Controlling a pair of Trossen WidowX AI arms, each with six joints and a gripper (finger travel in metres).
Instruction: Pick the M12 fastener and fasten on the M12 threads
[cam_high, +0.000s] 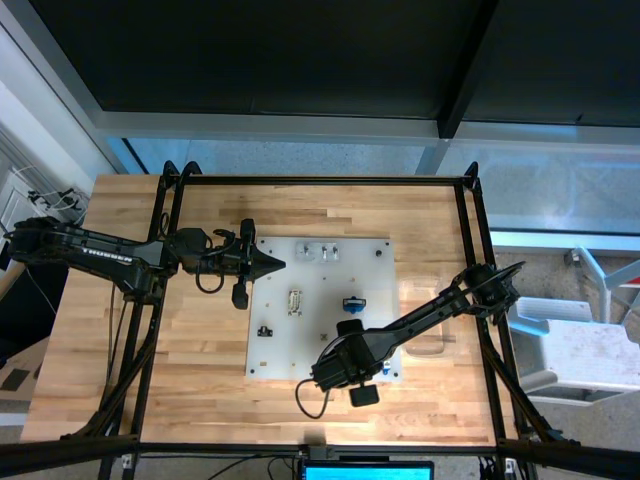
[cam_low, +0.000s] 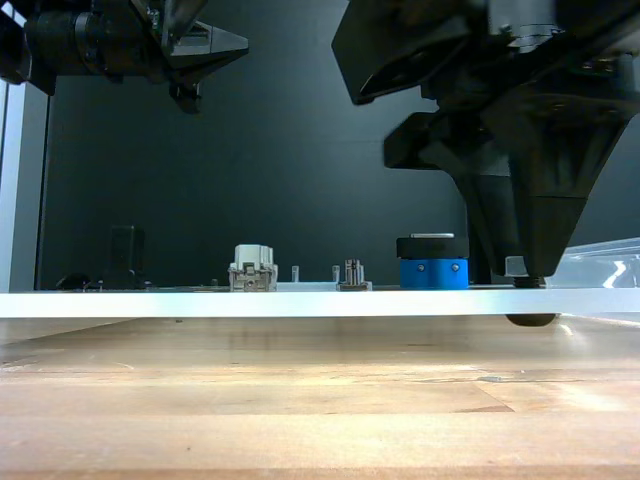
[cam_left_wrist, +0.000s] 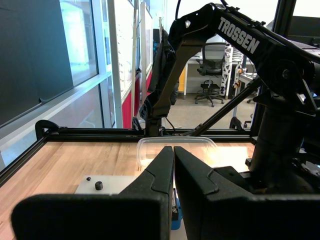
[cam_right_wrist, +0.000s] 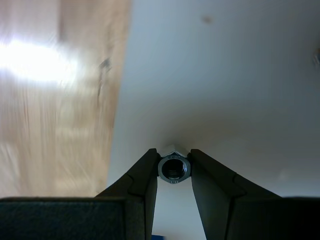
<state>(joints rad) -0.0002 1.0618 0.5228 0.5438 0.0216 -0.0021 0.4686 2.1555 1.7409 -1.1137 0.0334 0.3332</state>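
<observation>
Pinching the M12 nut (cam_right_wrist: 173, 168), right gripper (cam_low: 527, 274) low over white board (cam_high: 300, 345); left gripper (cam_high: 272, 264) clenched, raised at its left

R gripper (cam_low: 528, 278) w/ nut (cam_right_wrist: 174, 168) low, board (cam_high: 290, 345) near edge | blue block (cam_low: 433, 272) near | L gripper (cam_high: 280, 264) high, room beneath

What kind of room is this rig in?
Likely an office-lab: office chairs and windows behind a framed wooden table. Right gripper holds the nut low over the white board's near right edge; left gripper hangs shut above its left side.
</observation>
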